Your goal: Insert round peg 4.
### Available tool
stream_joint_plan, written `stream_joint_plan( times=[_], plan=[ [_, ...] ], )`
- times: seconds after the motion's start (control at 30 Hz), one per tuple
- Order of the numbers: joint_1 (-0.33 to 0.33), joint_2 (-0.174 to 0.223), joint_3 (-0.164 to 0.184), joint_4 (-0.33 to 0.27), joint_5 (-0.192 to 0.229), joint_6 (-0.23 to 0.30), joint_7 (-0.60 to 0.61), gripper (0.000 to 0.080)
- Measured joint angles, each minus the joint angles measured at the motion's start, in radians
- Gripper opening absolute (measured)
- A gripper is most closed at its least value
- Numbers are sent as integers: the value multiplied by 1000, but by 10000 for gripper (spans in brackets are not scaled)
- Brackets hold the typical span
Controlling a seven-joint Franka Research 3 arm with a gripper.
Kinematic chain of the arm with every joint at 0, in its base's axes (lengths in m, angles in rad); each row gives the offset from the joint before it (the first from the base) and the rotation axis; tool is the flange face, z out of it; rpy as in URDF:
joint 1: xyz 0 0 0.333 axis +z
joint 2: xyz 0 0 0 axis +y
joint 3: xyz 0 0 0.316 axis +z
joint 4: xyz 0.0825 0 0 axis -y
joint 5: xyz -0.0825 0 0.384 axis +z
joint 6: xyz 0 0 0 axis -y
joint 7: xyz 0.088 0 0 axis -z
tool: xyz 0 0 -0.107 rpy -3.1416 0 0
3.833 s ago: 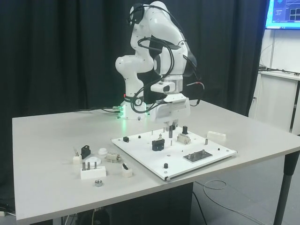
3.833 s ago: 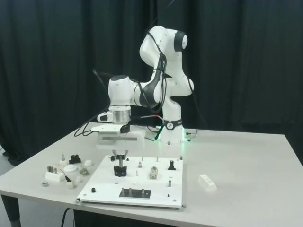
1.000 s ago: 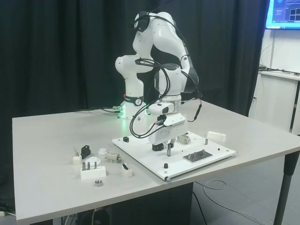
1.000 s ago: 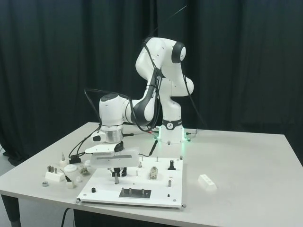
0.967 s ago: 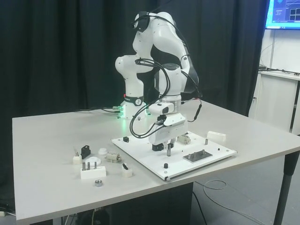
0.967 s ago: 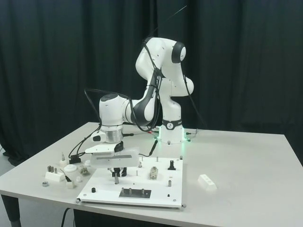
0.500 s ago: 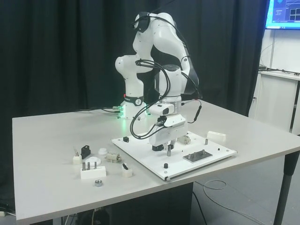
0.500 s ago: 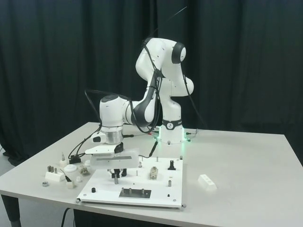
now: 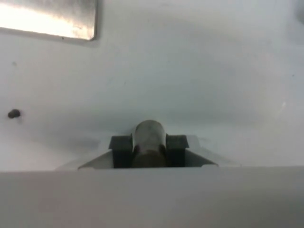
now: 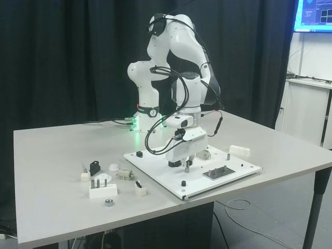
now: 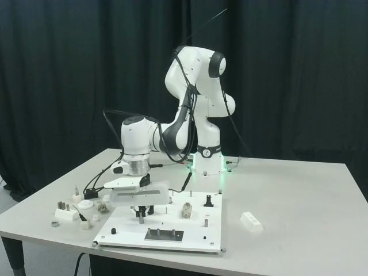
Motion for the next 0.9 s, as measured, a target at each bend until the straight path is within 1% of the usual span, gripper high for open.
stream_joint_plan(
  times=[0.2,0.23,0.37,0.4,0.63,0.67,0.7,0.9],
  plan=[
    [2,-3,3,5,0,-3,-7,145],
    [3,-4,3,6,0,-5,-7,380],
    [3,-7,3,11,0,-13,-7,380],
    [3,-7,2,13,0,-16,-7,647],
    [3,-21,-2,25,-1,-48,-7,647],
    [3,-23,-3,26,-1,-51,-7,765],
    [3,-26,-4,27,-2,-54,-7,791],
    [3,-42,-9,32,-5,-74,-7,791]
  ],
)
